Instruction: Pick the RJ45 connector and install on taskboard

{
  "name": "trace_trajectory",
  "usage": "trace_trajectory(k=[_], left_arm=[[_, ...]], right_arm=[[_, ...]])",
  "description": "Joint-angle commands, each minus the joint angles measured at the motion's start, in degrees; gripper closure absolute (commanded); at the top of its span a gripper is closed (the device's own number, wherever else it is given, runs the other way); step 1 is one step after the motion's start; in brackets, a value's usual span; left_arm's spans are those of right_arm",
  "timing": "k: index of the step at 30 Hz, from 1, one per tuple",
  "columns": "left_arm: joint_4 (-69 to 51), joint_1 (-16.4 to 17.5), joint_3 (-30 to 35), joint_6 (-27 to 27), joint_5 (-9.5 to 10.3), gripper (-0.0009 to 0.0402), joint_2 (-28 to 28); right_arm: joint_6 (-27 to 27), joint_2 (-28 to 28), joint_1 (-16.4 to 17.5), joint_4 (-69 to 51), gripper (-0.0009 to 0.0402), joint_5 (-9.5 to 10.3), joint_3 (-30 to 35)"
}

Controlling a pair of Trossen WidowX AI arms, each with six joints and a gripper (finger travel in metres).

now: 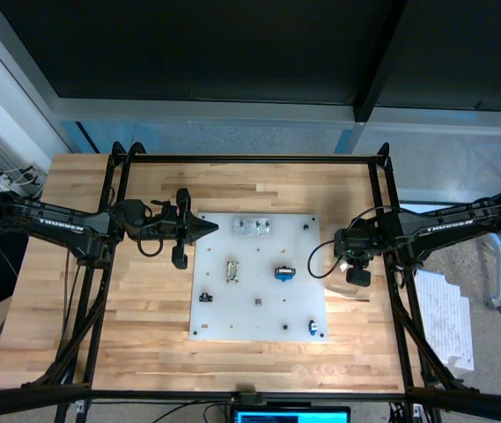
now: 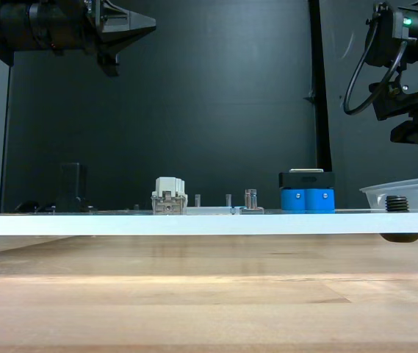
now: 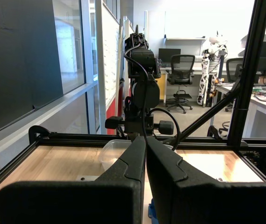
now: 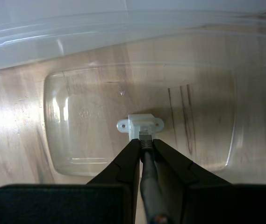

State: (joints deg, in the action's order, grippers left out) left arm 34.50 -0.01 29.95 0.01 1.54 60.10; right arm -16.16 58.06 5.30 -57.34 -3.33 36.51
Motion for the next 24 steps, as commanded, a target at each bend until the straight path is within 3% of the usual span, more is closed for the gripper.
trace_trajectory(k=[1,14,24], left_arm=[[0.0,0.0,0.0,0.0,0.00,0.0393,0.0],[0.0,0.0,0.0,0.0,0.00,0.0393,0.0],[0.0,0.0,0.0,0.0,0.00,0.0393,0.0]], right_arm=[[0.0,-0.2,0.0,0.0,0.0379,-0.02,0.1],[0.1,-2.6,0.1,-1.1,0.0393,0.15,1.1],[0.1,-3.0,0.4,-10.6,0.0393,0.31,11.5]])
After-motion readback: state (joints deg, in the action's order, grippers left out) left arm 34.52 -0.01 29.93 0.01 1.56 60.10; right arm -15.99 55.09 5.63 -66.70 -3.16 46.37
